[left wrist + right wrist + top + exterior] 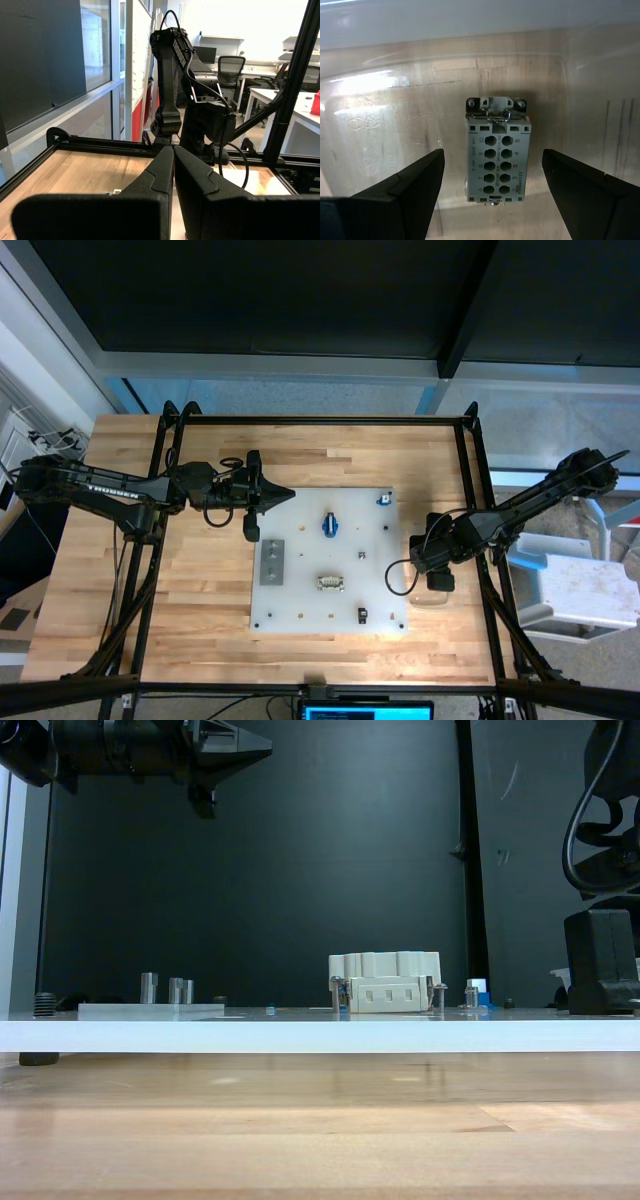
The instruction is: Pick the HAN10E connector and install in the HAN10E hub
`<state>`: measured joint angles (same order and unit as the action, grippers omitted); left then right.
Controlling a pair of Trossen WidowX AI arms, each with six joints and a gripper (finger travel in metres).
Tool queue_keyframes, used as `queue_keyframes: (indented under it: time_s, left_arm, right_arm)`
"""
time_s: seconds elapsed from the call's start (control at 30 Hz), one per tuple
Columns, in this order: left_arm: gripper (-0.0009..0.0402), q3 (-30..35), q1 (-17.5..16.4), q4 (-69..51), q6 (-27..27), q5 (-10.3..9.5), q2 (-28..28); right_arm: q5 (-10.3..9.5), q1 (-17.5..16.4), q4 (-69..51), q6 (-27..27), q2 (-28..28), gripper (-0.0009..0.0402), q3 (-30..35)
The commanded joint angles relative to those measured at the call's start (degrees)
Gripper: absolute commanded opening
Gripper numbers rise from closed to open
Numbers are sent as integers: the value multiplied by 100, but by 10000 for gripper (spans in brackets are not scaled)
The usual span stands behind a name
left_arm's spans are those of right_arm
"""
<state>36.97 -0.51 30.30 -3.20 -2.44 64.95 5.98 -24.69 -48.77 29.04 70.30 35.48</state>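
Wooden table (200, 600), white task board (300, 602) at its centre. The HAN10E connector (496, 150) lies contact-face up in a clear tray (380, 100) just off the board's right edge. The right gripper (437, 578) hovers over it, fingers (410, 190) spread wide, one beside each long side, nothing held.

Step judged: descent to grasp. Advice: stay centred, come straight down and close on the long flanks, clear of the screw tabs at the ends, so the block does not twist. The tray wall is near and could catch a finger.

The HAN10E hub (330, 583) sits on the board's near half. Also on the board: grey metal block (271, 562), blue upright piece (330, 525), small black component (362, 615). The carry should pass above these.

The left gripper (173, 150) hangs high over the board's far-left corner, fingers pressed together, empty.
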Motion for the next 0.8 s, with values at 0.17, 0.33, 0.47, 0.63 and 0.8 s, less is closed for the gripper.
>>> queue_keyframes:
  time_s: [0.17,0.33,0.47,0.63,0.8]
  left_arm:
    - [0,0,0,0,0,2,0]
    - [0,0,-2,2,0,2,0]
    - [0,0,-2,2,0,2,0]
    - [0,0,-2,2,0,2,0]
    - [0,0,0,2,0,2,0]
  right_arm:
    - [9,-2,7,-7,-2,228,-26]
    - [31,-7,7,9,-2,183,-26]
    - [33,-7,7,15,-2,146,-26]
    - [24,-9,7,13,-2,103,-26]
    - [-15,-9,-2,20,-2,71,-26]
